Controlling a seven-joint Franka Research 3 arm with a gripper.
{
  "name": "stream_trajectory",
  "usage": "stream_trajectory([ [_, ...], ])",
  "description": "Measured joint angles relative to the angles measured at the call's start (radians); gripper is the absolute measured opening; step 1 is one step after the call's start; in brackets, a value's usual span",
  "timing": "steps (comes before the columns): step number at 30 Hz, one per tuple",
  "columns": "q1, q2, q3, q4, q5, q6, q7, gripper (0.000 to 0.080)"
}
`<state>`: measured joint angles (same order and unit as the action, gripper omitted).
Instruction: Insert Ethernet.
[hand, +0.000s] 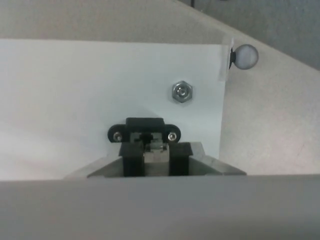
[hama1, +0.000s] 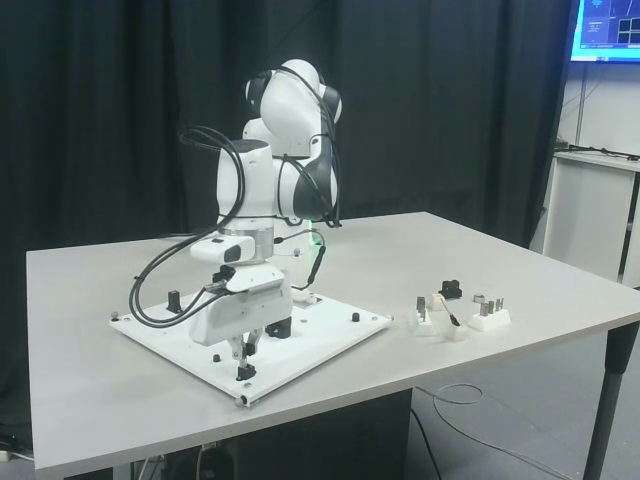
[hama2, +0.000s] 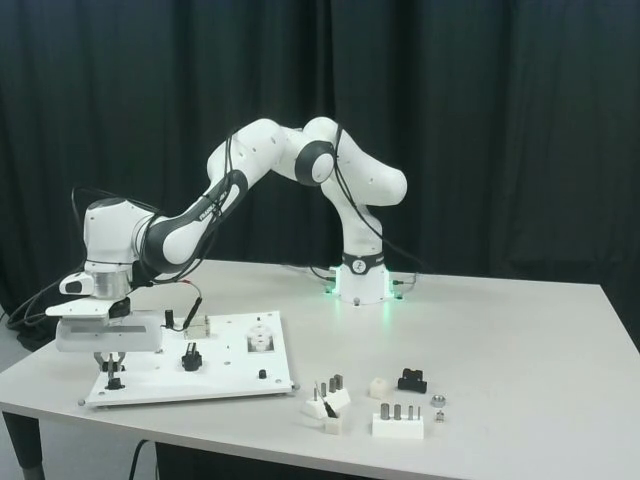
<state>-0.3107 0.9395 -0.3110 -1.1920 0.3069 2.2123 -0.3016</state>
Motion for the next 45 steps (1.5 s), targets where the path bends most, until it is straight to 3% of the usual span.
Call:
stream_trajectory([
  [20, 0.007, 0.014, -0.009, 0.029, -0.001, -0.038, 0.012, 0.0104],
  [45, 0.011, 0.026, -0.013, 0.038, -0.001, -0.043, 0.042, 0.0104],
])
